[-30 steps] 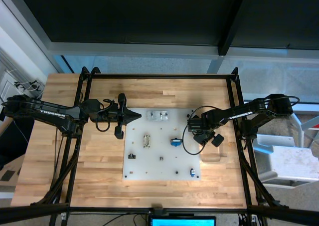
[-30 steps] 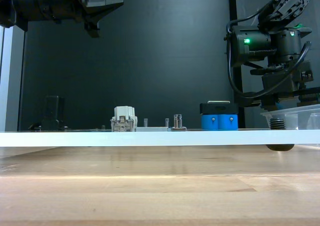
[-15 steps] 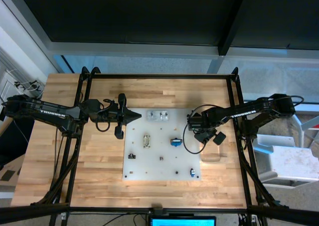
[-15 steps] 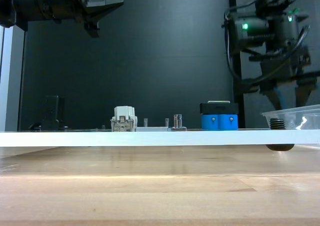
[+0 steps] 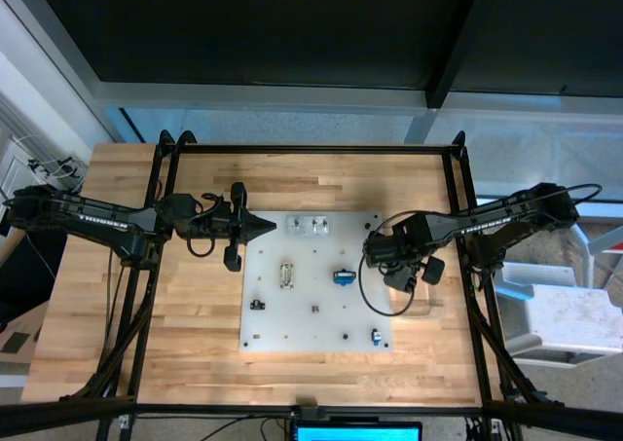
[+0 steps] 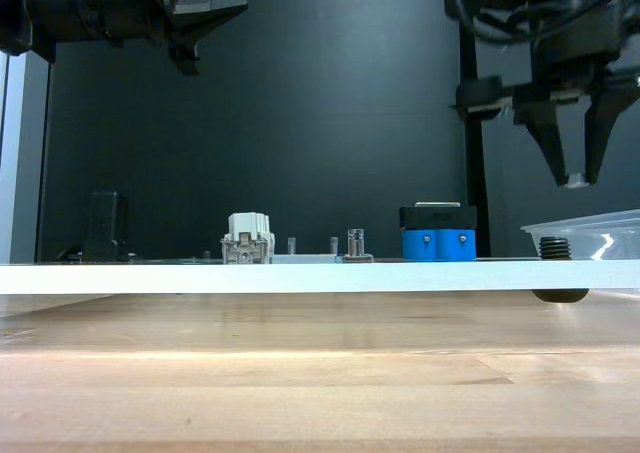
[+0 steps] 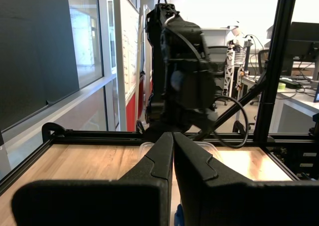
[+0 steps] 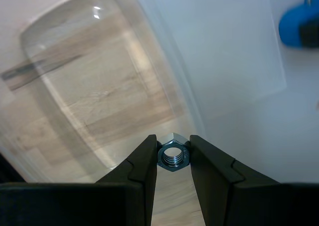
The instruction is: Pick the M12 fastener and fasten on the M12 threads
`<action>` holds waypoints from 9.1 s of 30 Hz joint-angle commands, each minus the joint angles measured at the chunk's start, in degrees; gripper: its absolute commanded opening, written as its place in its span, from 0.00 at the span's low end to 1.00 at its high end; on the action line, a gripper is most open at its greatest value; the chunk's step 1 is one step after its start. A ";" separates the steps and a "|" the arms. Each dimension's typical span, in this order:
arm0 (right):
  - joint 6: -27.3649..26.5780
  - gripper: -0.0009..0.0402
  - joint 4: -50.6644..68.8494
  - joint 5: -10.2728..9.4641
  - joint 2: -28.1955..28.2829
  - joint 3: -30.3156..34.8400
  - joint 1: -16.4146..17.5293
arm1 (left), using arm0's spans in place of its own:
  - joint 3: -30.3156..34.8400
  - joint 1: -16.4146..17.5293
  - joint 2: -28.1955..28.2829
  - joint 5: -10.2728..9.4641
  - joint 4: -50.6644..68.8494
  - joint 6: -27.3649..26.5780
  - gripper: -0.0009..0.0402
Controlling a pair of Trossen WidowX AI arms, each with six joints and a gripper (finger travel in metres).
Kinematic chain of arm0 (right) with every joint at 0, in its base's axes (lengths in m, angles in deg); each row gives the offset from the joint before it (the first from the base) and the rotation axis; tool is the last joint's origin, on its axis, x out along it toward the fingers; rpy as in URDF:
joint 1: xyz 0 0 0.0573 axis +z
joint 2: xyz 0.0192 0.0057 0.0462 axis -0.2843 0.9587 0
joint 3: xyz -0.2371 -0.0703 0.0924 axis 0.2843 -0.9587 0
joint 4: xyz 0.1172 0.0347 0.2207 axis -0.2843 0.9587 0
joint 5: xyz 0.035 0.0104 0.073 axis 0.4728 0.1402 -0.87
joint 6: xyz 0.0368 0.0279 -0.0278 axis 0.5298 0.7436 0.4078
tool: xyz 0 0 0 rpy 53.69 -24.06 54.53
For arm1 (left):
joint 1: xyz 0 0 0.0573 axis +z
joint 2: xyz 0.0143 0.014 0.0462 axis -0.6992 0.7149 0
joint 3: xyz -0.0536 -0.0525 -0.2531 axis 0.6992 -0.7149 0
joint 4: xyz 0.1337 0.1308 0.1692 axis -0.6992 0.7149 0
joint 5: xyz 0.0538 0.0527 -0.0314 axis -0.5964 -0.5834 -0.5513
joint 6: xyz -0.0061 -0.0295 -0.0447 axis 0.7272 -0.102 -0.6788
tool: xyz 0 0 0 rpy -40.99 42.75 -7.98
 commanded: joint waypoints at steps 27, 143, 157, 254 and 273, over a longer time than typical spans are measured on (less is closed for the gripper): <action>-11.39 0.16 7.58 0.02 28.52 34.88 16.83 | 0.02 0.02 0.00 0.02 0.00 0.00 0.02; 6.14 0.16 -3.63 -0.74 41.29 38.99 18.60 | 0.02 0.00 0.00 0.02 0.00 0.00 0.02; 24.09 0.15 -3.80 -0.70 41.07 38.77 18.60 | 0.02 0.00 0.00 0.02 -0.02 0.00 0.02; 198.79 0.15 -3.15 -0.02 40.44 38.01 18.60 | 0.02 0.00 0.00 0.02 -0.02 0.00 0.02; 226.42 0.15 -3.17 -0.02 40.46 38.01 18.91 | 0.02 0.00 0.00 0.02 0.00 0.00 0.02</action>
